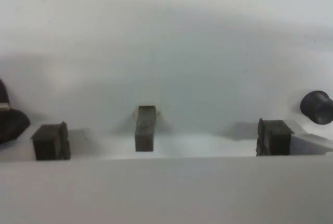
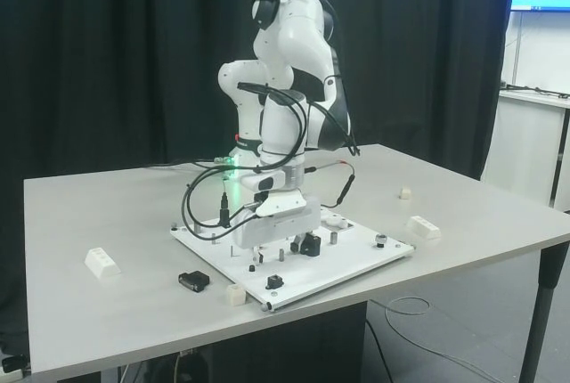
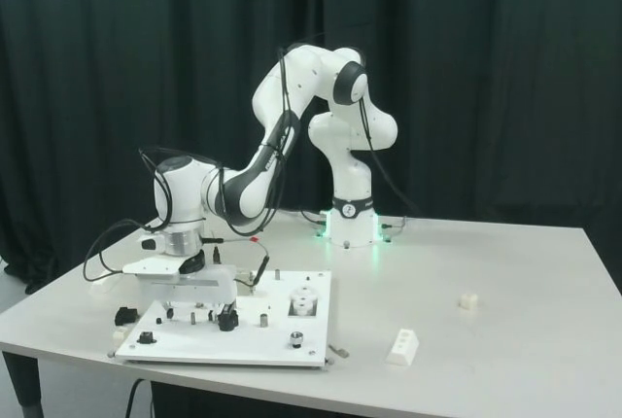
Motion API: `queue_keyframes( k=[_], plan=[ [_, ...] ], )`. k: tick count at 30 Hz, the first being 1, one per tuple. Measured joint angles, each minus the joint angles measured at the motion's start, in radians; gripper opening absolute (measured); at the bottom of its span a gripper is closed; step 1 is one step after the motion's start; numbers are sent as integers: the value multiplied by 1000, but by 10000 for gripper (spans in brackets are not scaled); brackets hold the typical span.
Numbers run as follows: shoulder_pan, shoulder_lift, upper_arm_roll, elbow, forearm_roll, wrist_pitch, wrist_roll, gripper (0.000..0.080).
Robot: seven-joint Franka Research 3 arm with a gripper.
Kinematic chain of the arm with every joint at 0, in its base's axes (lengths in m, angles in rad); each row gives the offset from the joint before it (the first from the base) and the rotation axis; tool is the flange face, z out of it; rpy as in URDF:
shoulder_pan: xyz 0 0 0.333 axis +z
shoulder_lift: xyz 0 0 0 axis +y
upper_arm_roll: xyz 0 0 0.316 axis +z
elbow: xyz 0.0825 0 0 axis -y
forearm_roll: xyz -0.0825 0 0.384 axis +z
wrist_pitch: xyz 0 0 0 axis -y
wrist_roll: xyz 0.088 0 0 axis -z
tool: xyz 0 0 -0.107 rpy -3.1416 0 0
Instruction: Remove square peg 2.
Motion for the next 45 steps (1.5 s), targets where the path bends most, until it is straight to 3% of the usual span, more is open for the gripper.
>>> queue_keyframes(
  k=[13, 14, 22, 23, 28, 29, 34, 35, 45],
  plan=[
    [-15, 3, 14, 0, 10, 15, 20, 800],
    [-15, 3, 14, 0, 10, 16, 20, 658],
    [-15, 4, 14, 1, 10, 18, 20, 658],
    [-15, 4, 14, 1, 10, 19, 20, 298],
    [-14, 4, 24, 1, 10, 16, 20, 298],
    [-14, 4, 26, 1, 10, 16, 20, 119],
    [-13, 2, 27, 1, 10, 14, 20, 119],
    [-13, 2, 27, 1, 10, 13, 20, 66],
    [-13, 0, 26, 1, 10, 10, 20, 66]
  ],
)
